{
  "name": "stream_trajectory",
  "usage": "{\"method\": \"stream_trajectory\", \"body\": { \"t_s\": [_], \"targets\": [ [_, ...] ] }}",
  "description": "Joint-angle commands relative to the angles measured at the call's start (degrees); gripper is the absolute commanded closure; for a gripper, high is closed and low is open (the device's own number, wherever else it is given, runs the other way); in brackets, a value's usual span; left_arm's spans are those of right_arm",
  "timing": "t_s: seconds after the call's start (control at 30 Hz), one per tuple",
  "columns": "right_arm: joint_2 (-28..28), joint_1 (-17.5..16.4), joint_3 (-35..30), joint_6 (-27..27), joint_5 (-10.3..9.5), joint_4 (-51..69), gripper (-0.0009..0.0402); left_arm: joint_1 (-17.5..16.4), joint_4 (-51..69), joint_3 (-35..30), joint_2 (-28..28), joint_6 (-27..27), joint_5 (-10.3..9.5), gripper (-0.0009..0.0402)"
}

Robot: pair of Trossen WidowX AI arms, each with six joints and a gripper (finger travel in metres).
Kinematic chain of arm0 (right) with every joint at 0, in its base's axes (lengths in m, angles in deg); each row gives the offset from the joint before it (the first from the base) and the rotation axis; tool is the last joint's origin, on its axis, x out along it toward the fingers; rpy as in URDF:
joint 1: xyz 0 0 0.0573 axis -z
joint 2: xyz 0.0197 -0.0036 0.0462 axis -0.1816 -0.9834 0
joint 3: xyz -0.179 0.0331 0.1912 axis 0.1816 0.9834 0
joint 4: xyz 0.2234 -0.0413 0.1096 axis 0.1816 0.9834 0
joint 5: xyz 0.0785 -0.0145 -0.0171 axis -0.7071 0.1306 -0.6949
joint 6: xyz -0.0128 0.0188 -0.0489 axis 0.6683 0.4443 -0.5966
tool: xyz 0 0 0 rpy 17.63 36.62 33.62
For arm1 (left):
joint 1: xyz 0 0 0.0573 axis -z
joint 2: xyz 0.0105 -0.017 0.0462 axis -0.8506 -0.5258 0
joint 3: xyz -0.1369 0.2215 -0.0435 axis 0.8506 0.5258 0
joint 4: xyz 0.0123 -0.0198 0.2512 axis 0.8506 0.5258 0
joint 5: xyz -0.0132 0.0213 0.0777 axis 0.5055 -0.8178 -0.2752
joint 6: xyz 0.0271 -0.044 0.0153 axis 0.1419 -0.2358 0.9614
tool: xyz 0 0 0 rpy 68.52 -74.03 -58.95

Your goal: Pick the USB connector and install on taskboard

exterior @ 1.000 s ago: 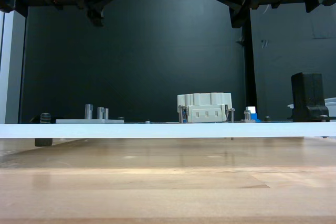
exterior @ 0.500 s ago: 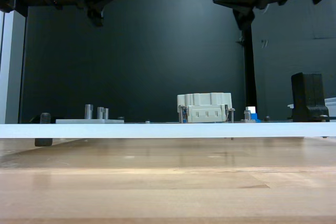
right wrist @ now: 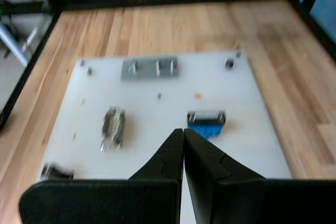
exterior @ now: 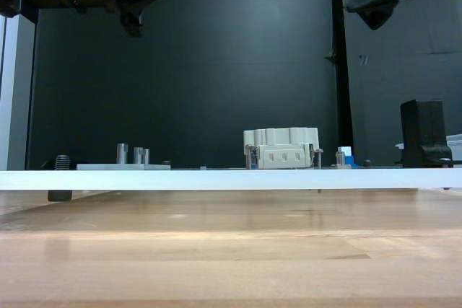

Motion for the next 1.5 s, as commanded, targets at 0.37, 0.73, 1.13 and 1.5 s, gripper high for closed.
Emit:
{"method": "stream_trajectory", "body": {
  "t_s": [0.37, 0.73, 1.13, 1.5],
  "targets": [
    [0.09, -8.66, -4.37, 6.51, 5.18, 22.27, 0.0393, 0.0, -0.02, 0.0, -0.02, 0.02, 0.02, 0.0393],
    [-0.04, -21.4, -4.22, 20.39, 10.16, 35.56, 0.0393, 0.0, -0.02, 0.0, -0.02, 0.02, 0.02, 0.0393],
    [-2.91, -24.13, -1.86, 26.21, 9.57, 38.14, 0.0365, -0.02, -0.02, 0.0, 0.0, 0.02, 0.02, 0.0393],
    [-6.93, -24.15, 1.46, 27.65, 8.52, 34.27, 0.0265, -0.02, -0.02, 0.0, -0.02, 0.02, 0.02, 0.0393]
  ]
}}
